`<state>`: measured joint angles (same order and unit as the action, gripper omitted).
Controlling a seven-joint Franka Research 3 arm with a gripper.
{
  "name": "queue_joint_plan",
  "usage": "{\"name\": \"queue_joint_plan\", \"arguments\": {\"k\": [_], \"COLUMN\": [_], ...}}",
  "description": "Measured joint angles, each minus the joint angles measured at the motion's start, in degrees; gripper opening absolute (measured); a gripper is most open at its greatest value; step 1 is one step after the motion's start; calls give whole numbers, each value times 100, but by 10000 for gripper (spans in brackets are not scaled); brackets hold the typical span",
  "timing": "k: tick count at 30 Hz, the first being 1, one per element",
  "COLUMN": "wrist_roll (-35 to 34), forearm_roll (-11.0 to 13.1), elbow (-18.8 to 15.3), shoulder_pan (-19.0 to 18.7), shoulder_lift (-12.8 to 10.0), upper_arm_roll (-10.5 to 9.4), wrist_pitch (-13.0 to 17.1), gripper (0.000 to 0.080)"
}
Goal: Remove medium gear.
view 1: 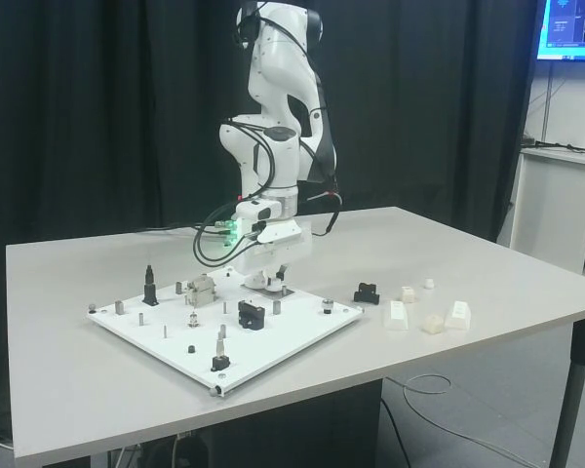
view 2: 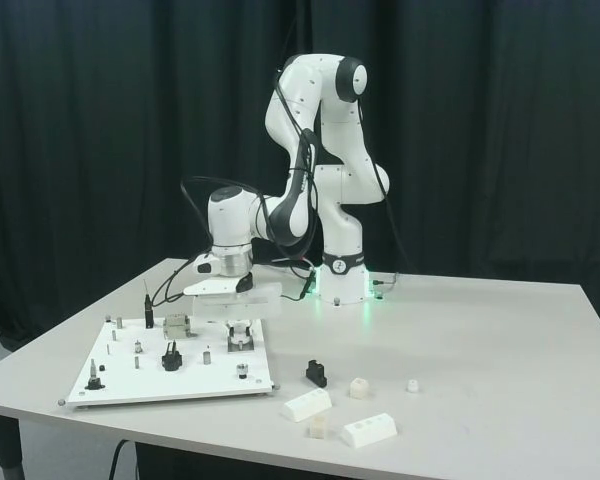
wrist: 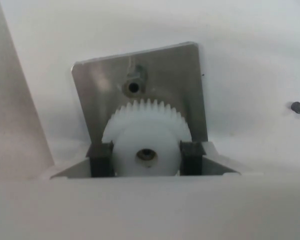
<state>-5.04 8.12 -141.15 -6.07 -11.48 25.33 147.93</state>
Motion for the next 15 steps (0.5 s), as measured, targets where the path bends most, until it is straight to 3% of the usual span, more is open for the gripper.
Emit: {"name": "queue_joint_plan", "arguments": {"k": [15], "wrist_roll": [-74], "forearm_roll": [63], "elbow": [-2], "shoulder_pan": [-1], "shoulder_lift": [2], "upper_arm_roll": [7], "wrist_pitch": [-5], "gripper": [281]}}
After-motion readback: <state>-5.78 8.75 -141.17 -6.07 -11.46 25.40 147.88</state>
